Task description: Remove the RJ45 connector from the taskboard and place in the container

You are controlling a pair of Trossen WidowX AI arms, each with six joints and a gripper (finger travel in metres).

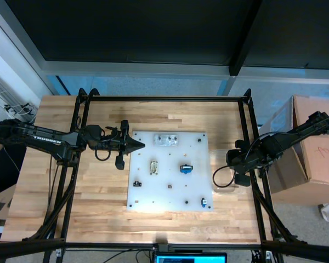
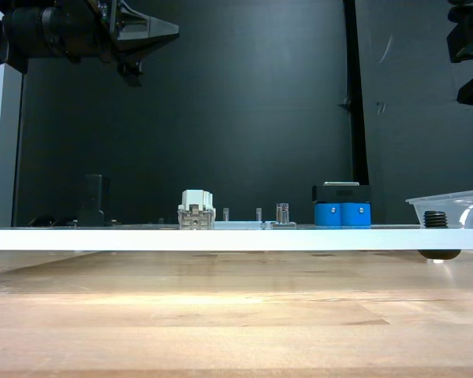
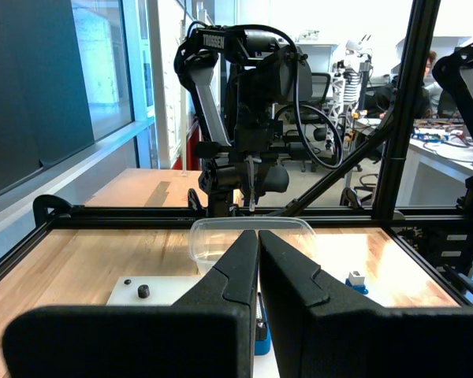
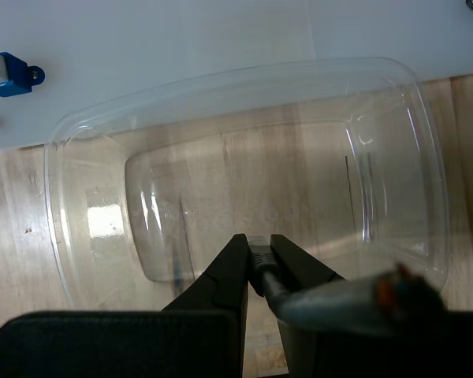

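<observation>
A: Start big. What carries it all?

B: The wooden bench [image 1: 88, 192], with the white taskboard [image 1: 153, 192] lying flat at its middle. In the high view the clear container [image 4: 63, 197] sits on the bench just beside the board's 3 o'clock edge.

A: And the arms?

B: The left arm [image 1: 44, 139] comes in from 9 o'clock, stretched out almost level. The right arm [image 1: 285, 137] comes in from 3 o'clock, sloping from about 2 o'clock down toward the container, its wrist turned to look straight down.

A: Where is the RJ45 connector?

B: The RJ45 connector [image 4: 258, 264] is off the board. It is pinched between the fingers of the right pincer [image 4: 258, 242], which is clamped on it. Its grey cable [image 4: 331, 303] trails back past the camera. The container's floor lies directly under the fingertips. From bench height, that pincer hangs well above the container's rim, so the connector is held in the air over it.

A: The left pincer?

B: The left pincer [image 1: 140, 145] points toward 3 o'clock, tips over the board's edge at about 10 o'clock and well above it. Its fingers are drawn together with nothing between them.

A: Anything else on the board?

B: A blue part [image 1: 186, 169] near its centre.
</observation>
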